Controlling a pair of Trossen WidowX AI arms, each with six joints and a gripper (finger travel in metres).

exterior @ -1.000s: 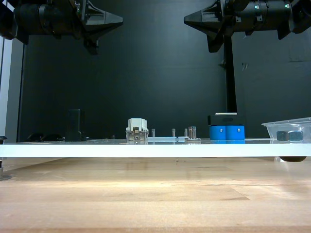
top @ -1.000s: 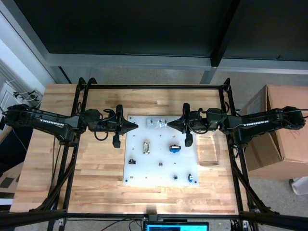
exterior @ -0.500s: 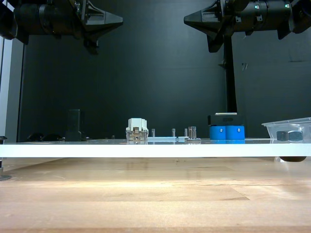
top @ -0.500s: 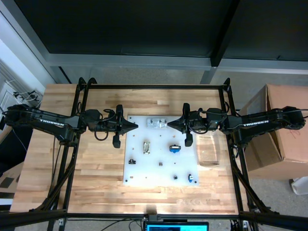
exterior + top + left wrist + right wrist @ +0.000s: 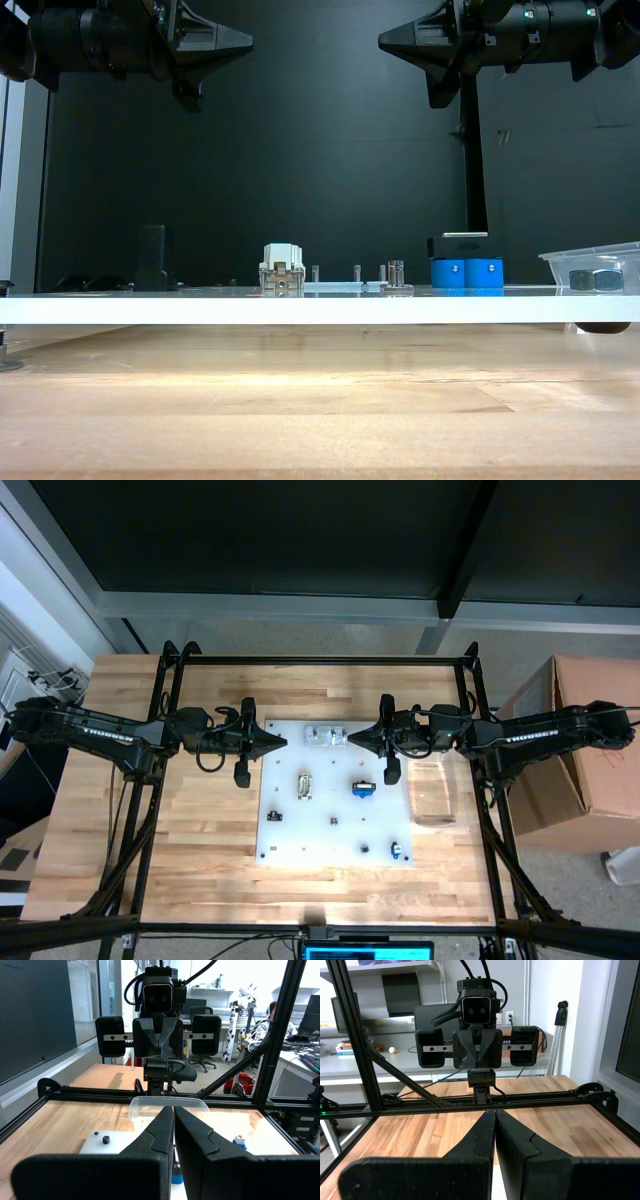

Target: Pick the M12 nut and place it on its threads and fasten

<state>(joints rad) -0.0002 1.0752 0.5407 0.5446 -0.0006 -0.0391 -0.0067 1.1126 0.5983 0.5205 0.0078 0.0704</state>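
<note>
Two arms are stretched level, high above the white board (image 5: 285, 840), tips facing each other. The left pincer (image 5: 284, 742) is over its 10 o'clock corner and the right pincer (image 5: 351, 738) near 12 o'clock; the wrist views show each clenched on nothing. Only the low view shows the M12 nut (image 5: 583, 280), one of two hex shapes at 3 o'clock by the one clear tray (image 5: 560, 257). Whether it is on its stud or in the tray, cannot tell.

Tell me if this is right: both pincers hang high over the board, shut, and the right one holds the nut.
Not quite: the right pincer holds nothing; the right wrist view shows it shut, bare. It and the left pincer do hang high over the board, shut. The nut sits low by the tray in the low view; whether screwed on, I cannot tell.
</note>
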